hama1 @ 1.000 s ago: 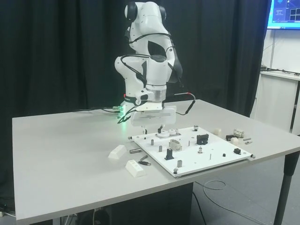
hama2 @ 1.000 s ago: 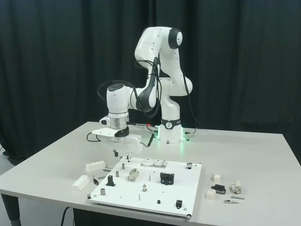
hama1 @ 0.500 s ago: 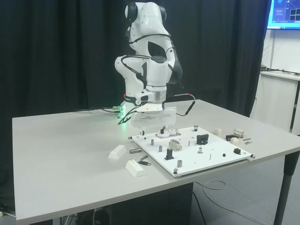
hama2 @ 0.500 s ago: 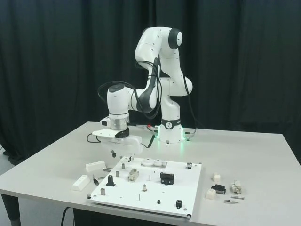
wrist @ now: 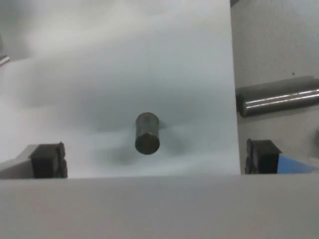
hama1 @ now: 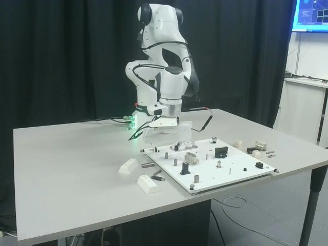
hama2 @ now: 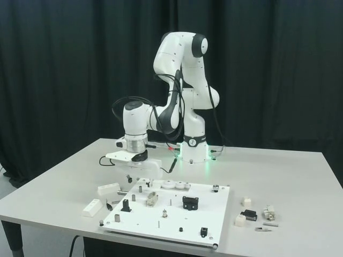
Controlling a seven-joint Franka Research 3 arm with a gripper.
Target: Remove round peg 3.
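A: Where do we find round peg 3 [wrist: 147, 133]?

B: We see it standing upright in the white board [wrist: 124, 74], seated in its hole. Through the wrist view it sits directly under the gripper [wrist: 154, 158], midway between the two fingertips [wrist: 47, 160]. In the second room view we make it out as a small dark stub [hama2: 140, 189] near the board's [hama2: 203, 209] corner closest to the two white blocks.

A: And the pincer?

B: We see its fingers spread wide apart, one on each side of the peg, neither touching it. Nothing is held. From the first room view the gripper [hama1: 176, 145] hangs above the board [hama1: 230, 177], over the edge nearest the arm's base.

A: What else lies close to the peg?

B: Just off the board's edge, on the grey table [hama1: 66, 159], we see a loose metal cylinder [wrist: 276, 95] lying on its side; it is near the peg but apart from it. Beyond that cylinder, further from the board, lie the white blocks [hama2: 109, 188].

A: Anything else on the board?

B: We count several small fixtures, among them a black block [hama2: 190, 202] toward the board's middle and a pair of white round parts [hama2: 176, 185] beside the peg's edge of the board. Small loose parts [hama2: 268, 212] rest on the table beyond the board's opposite side.
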